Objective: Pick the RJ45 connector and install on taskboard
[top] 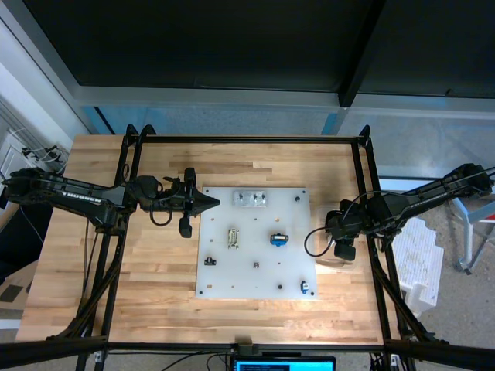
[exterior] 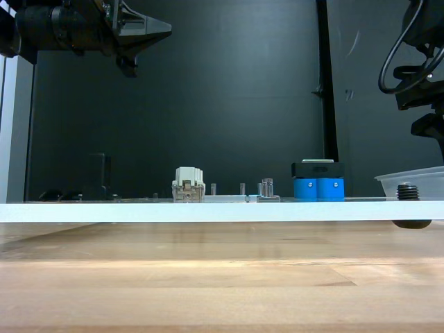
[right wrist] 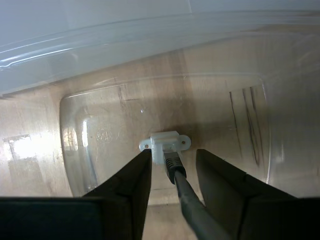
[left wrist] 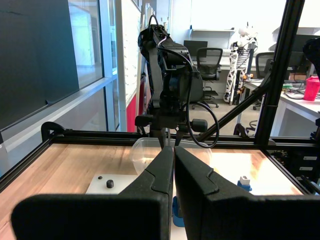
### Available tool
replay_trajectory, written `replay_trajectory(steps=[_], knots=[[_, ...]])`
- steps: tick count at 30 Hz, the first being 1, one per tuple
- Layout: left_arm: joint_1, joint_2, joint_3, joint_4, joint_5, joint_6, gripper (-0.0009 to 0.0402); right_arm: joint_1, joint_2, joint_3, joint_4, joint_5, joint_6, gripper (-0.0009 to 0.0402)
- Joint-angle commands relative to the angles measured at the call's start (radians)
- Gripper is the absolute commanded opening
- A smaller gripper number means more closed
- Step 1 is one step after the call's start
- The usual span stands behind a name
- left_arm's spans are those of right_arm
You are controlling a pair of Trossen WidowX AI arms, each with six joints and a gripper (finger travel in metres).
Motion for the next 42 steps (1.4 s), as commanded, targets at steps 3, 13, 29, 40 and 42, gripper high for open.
replay_trajectory(steps=[3,13,29,40,42], knots=[[0.0,0.0,0.0,0.0,0.0,0.0,0.0,0.0,0.0,0.0,-0.001,0.0,0.001,0.0078],[0.0,0.0,0.0,0.0,0.0,0.0,0.0,0.0,0.0,0.0,-0.002,-0.002,0.001,0.0026],[0.0,0.0,0.0,0.0,0.0,0.0,0.0,0.002,-0.001,0.019,-0.004,-0.01,-0.003,0.0],[0.0,0.0,0.0,0.0,0.0,0.0,0.0,0.006,-0.003,0.095,-0.071,-0.012,-0.006,0.0],[0.0,0.0,0.0,0.0,0.0,0.0,0.0,0.006,-0.003,0.133,-0.104,-0.012,-0.006,0.0]])
